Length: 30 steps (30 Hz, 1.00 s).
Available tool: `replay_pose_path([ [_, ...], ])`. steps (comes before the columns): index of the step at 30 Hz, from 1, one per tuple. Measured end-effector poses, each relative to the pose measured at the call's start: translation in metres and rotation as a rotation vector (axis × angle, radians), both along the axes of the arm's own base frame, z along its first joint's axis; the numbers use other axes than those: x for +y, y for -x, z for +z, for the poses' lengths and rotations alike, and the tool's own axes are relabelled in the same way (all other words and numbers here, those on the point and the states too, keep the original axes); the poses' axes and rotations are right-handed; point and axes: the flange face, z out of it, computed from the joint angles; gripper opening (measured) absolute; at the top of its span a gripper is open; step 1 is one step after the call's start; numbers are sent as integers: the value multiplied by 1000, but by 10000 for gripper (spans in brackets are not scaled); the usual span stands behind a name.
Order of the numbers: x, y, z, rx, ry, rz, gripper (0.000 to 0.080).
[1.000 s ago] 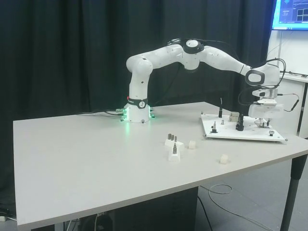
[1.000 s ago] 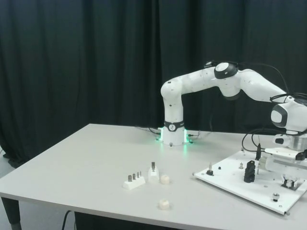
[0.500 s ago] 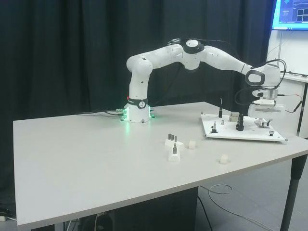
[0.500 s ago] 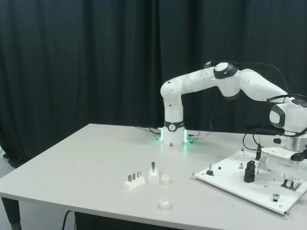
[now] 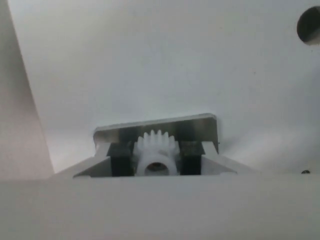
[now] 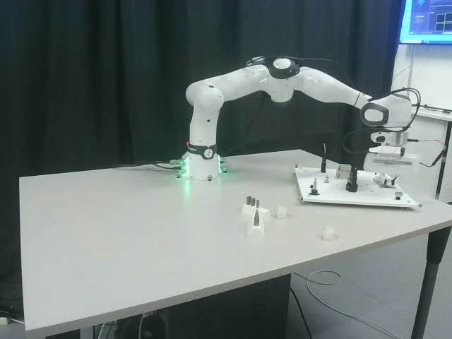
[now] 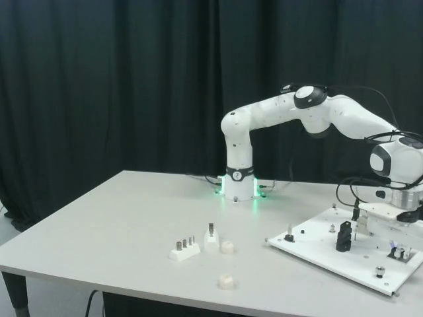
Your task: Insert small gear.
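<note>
One small white gear (image 5: pixel 155 153) held between the two black finger pads (image 5: pixel 120 158), teeth upward, bore facing the wrist camera, with a grey metal plate just behind it. Clamped from both sides, pads touching the gear's flanks. Gripper (image 5: pixel 155 161) hanging over a white surface, a dark round hole (image 5: pixel 309 25) near one corner of that picture.

Visible only from the wrist: the gear itself, its teeth and its centre hole. Too small to make out in either room view, where the hand hides the fingertips.

Visible only from the room cameras: the white arm (image 6: pixel 282 78) reaching from its base (image 6: pixel 199 166), ringed with green light, across the grey table (image 6: pixel 141 226) to the white assembly board (image 6: pixel 353 194). Gripper (image 6: pixel 390 173) poised above the far end of that board, apart from its surface. In the second room view, gripper (image 7: pixel 394 239) above the board (image 7: pixel 324 254), near a black fixture (image 7: pixel 343 236) and a short upright peg (image 7: pixel 289 232). Well apart from the board, nearer the middle of the table: a white holder with grey pins (image 7: pixel 184 248), a second small holder with one pin (image 7: pixel 211 236), and two loose white pieces (image 7: pixel 227 246) (image 7: pixel 226 281). Black curtain (image 7: pixel 132 86) behind everything.

Part of a lit screen (image 6: pixel 426 20) at the upper corner of the first room view, its writing too small to read. No other legible lettering on arm, board or parts.
</note>
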Motion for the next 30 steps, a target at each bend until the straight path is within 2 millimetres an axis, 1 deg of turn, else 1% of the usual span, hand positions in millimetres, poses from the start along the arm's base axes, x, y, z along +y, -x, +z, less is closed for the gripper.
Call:
replay_pose_path([
  [7, 0, 0, 0, 0, 0, 6, 199],
  [25, 0, 1, -4, -5, 7, 245, 199],
  [30, 1, 2, -4, -9, 11, 274, 199],
])
